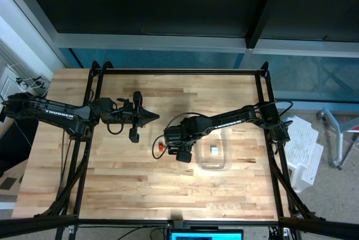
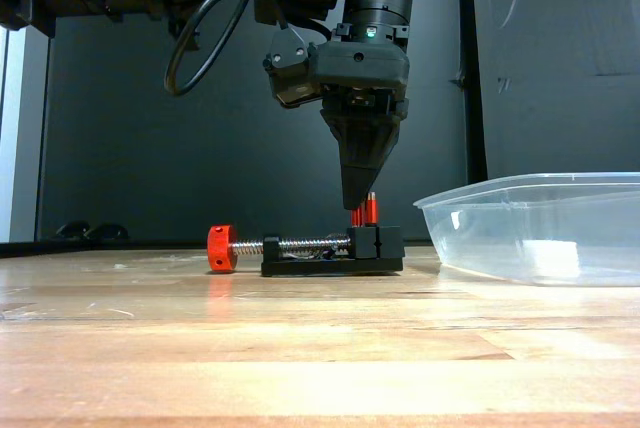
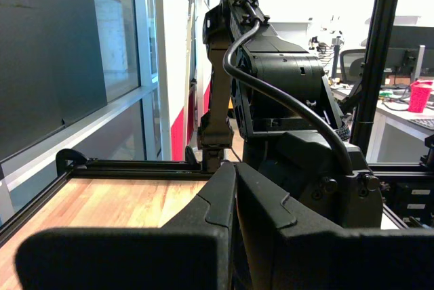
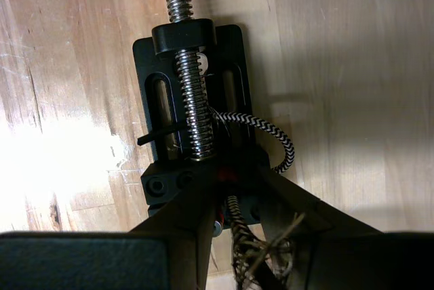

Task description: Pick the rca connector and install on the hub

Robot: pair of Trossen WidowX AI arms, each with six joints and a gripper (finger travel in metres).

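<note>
The left gripper [image 1: 150,118] hangs above the table [image 2: 300,368], well left of the work. Its wrist view shows its fingers pressed together with nothing between them.

Next comes the hub [image 2: 335,266], lying flat on the wood with its red knob [image 2: 220,248] at the left end. The right wrist view adds what the low view cannot show: a threaded screw [image 4: 188,100] running down the hub's slotted black frame, and a black-and-white braided cable [image 4: 271,134] curling off its side.

The right gripper [image 2: 357,200] points straight down over the hub's right-hand block. Its fingers are closed to a narrow point. A small red and silvery piece just under the tip, touching the block's top, appears to be the rca connector [image 2: 367,210], pinched there.

Just right stands a clear tray [image 2: 560,218]. Only the high view shows the small white piece [image 1: 213,150] inside it.
</note>
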